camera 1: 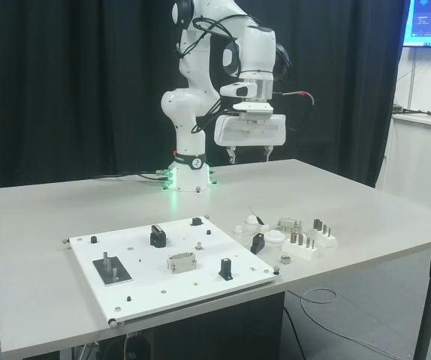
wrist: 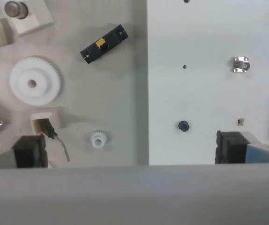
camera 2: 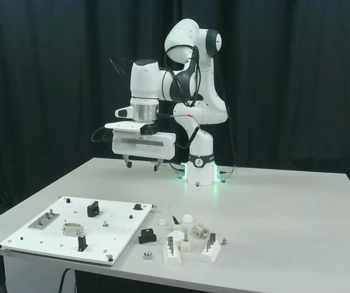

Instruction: Pick D-SUB.

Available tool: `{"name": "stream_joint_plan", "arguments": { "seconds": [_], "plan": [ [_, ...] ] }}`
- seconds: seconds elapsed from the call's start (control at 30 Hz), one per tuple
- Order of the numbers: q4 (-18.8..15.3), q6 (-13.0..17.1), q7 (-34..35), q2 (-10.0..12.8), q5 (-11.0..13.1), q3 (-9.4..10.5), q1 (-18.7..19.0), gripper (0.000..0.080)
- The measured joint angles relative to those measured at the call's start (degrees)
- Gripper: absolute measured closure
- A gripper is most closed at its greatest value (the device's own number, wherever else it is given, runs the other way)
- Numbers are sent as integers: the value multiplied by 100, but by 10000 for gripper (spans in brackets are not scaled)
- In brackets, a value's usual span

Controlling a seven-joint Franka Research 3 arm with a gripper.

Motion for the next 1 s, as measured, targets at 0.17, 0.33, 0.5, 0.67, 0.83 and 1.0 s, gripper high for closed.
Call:
{"name": "stream_joint_plan", "arguments": {
  "seconds": [0.17,0.33,0.5,0.67,0.83,1.0],
  "plan": [
    [9,-12,-75,0,0,-9,0,3],
    [24,-41,-332,0,-2,-17,0,3],
    [72,-124,-596,7,-2,-34,0,3],
    [127,-183,-952,38,-2,-56,0,3],
    [185,-211,-1287,77,-6,-93,0,3],
    [255,-222,-1548,121,-16,-135,0,3]
  ]
}}
